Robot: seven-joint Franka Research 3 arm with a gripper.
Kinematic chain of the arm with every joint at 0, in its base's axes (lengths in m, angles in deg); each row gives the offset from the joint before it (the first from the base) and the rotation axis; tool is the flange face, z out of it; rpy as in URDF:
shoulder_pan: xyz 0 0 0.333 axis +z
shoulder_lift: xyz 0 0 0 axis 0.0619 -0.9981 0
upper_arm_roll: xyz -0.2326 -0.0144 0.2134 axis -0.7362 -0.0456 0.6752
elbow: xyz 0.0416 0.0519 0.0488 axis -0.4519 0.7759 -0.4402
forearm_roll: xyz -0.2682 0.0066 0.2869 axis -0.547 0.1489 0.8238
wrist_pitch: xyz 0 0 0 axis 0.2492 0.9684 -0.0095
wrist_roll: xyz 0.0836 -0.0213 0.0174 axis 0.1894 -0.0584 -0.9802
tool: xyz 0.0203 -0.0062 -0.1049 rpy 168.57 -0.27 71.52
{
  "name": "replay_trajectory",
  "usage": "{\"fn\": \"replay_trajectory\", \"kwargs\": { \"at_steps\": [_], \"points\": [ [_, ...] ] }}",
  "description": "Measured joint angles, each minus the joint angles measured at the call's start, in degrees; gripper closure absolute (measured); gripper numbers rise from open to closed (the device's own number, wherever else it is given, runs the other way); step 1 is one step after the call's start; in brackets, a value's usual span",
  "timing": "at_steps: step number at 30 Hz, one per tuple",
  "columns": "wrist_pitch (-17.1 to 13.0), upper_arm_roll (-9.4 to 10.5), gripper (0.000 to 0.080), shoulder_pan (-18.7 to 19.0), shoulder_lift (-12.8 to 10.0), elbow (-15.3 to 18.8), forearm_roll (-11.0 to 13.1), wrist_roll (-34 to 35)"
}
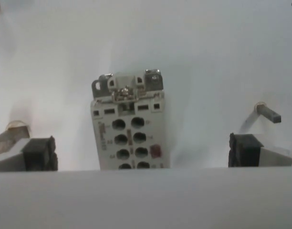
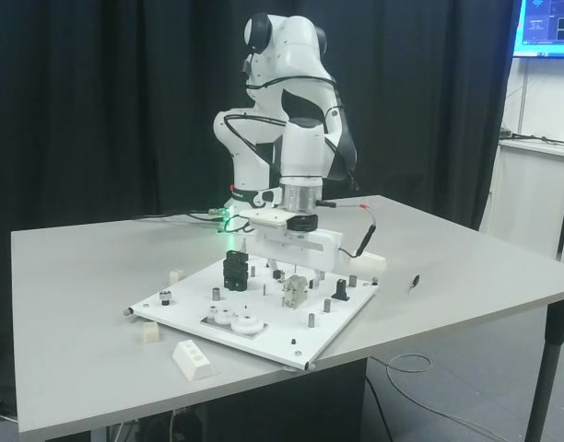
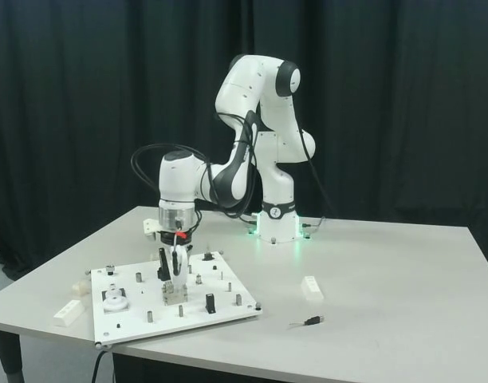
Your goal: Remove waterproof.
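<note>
From the wrist view, the closest thing to me is the gripper, with one black finger pad on one side and the other far across on the other side. So the jaws stand wide open and they hold nothing.

Between the pads, a bit farther off, sits the waterproof connector. It is a white-grey block with round holes in its face and a metal clip on its far end. It stands on the white board, near the middle, and the gripper hangs right over it. Off to one side a small grey peg sticks up from the board.

I think the step now is to come down and grab the block. To do it well, I want the block right in the middle of the two pads, so both touch it together. I go straight down and slowly. I stop before the pads hit the board. Then I squeeze on the flat sides, not on the metal clip, and pull straight up so it does not jam.
</note>
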State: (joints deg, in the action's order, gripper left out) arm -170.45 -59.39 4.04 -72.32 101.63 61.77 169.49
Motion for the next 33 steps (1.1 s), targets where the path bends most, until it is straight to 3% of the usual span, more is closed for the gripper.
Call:
{"fn": "replay_trajectory", "kwargs": {
  "at_steps": [14,15,22,23,27,28,33],
  "points": [
    [-0.01,0.00,0.0003,-0.21,-0.93,-0.55,0.00,-0.85],
    [-0.01,0.00,0.0096,-0.21,-1.06,-0.64,0.00,-0.89],
    [0.00,0.10,0.0096,-0.25,-2.05,-1.35,0.07,-1.60],
    [0.00,0.14,0.0286,-0.27,-2.14,-1.39,0.13,-1.69],
    [0.03,0.43,0.0286,-0.37,-2.58,-1.92,0.64,-2.43],
    [0.14,0.42,0.0486,-0.39,-2.65,-2.01,0.67,-2.96],
    [0.60,0.42,0.0486,-0.51,-2.67,-2.26,1.29,-3.51]
  ]
}}
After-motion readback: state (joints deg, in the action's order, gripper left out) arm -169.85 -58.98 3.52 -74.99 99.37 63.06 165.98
